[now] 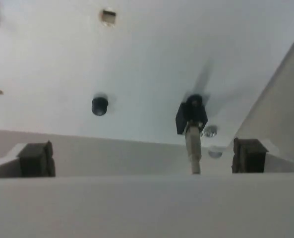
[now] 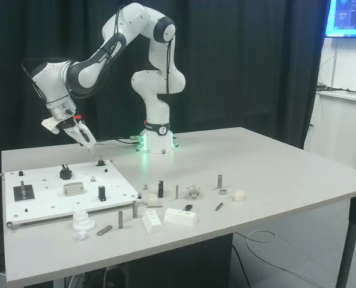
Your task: Remove Ethernet.
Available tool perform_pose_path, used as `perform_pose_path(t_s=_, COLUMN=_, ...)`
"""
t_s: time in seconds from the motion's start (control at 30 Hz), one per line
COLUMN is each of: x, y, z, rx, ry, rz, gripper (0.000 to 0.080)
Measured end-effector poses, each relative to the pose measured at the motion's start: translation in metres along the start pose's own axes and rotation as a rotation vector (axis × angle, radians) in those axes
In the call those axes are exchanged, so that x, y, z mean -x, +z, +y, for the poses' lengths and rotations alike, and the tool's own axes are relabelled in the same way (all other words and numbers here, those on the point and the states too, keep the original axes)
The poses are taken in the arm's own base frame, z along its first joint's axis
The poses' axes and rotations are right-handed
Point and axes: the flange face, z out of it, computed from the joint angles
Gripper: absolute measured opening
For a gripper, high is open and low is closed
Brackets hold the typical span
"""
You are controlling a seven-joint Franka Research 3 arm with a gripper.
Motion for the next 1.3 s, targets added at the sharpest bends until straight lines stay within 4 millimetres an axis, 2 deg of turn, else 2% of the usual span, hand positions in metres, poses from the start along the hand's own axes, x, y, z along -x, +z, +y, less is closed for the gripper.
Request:
perform_pose_path(t_s=0.3, x=-0.003, y=0.01, z=0.01, rx=0.036, ry=0.115, rz=-0.041, gripper=0.08)
perform_pose_path(t_s=0.67, x=-0.007, y=0.022, z=0.03, rx=0.044, ry=0.158, rz=-0.106, gripper=0.08)
perform_pose_path(t_s=1.3, x=-0.027, y=0.039, z=0.081, rx=-0.017, ry=0.087, rz=-0.188, gripper=0.08)
